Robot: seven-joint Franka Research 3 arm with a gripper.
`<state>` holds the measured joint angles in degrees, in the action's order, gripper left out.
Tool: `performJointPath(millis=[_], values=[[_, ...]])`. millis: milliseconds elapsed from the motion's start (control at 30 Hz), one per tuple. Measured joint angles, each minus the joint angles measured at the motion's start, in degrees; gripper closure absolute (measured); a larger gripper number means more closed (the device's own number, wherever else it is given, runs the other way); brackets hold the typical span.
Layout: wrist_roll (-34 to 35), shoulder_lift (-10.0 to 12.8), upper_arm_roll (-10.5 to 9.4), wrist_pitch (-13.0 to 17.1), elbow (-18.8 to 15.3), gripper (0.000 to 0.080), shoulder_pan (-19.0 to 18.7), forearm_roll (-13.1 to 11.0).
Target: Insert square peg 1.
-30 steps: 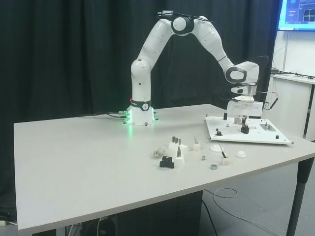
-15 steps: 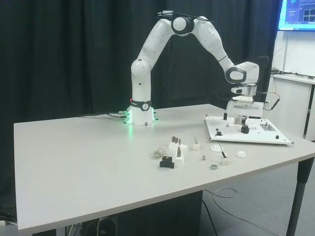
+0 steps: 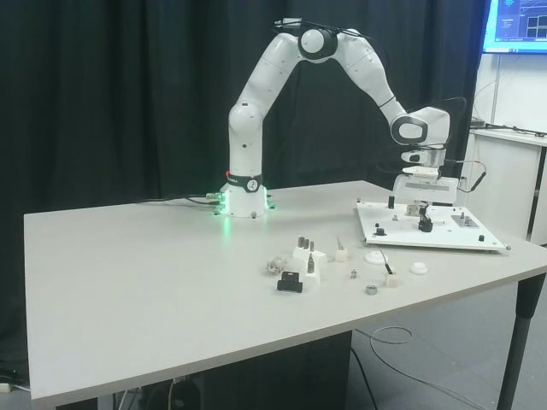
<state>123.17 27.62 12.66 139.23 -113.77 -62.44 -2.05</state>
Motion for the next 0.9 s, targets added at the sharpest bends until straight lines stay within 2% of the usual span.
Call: performJointPath(millis=[300, 567, 900], values=[[-2.74, 0.28, 2.15, 0.0, 0.0, 0.0767, -2.49, 0.0], [-2.73, 0.37, 2.97, -0.02, 0.0, 0.0767, -3.3, -0.13], [-1.65, 0.54, 4.67, -0.07, 0.0, 0.0767, -4.36, -2.65]])
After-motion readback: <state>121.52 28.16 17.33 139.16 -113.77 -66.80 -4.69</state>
